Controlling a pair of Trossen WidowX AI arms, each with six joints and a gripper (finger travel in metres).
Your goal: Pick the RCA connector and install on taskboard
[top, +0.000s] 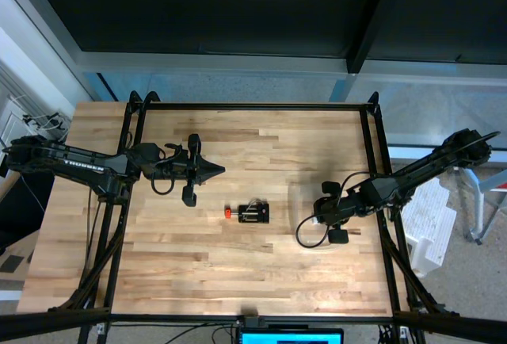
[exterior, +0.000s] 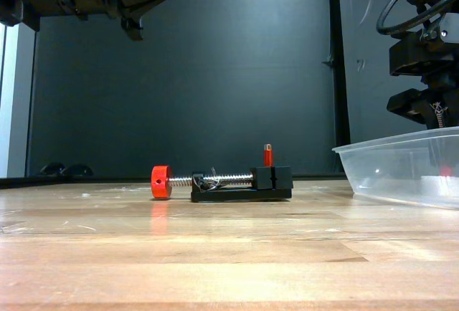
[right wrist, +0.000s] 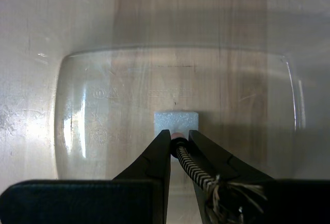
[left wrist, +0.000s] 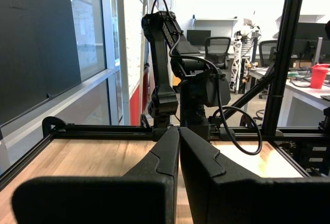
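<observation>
The taskboard [top: 252,215] is seen lying flat near the middle of the table [top: 198,280], a little toward its near edge. Its red knob [exterior: 161,181] is turned toward the table's left edge and is joined to the black block by a silvery threaded rod [exterior: 224,179]. A short red pin [exterior: 267,155] is seen standing upright on the end of the block away from the knob.

A clear plastic tray [exterior: 391,175] is set on the table toward its right edge, well apart from the taskboard. Inside it, against the tray floor, a small white cube [right wrist: 176,120] is visible.

The right gripper [right wrist: 178,137] is held over the tray, pointing down into it. Its fingers are drawn narrow and are clamped on the RCA connector [right wrist: 185,160] — a thin stem with dark and light braiding, a reddish tip and frayed strands at its rear end. The tip is shown just at the edge of the white cube; whether the two touch cannot be told. The connector is thus found in the right gripper's grip above the tray, not on the taskboard.

The left gripper [top: 215,171] is held high above the table, between the left edge and the middle, and is pointed toward the right edge. Its fingers [left wrist: 160,157] are pressed together with nothing between them — no gap is visible in the left wrist view.
</observation>
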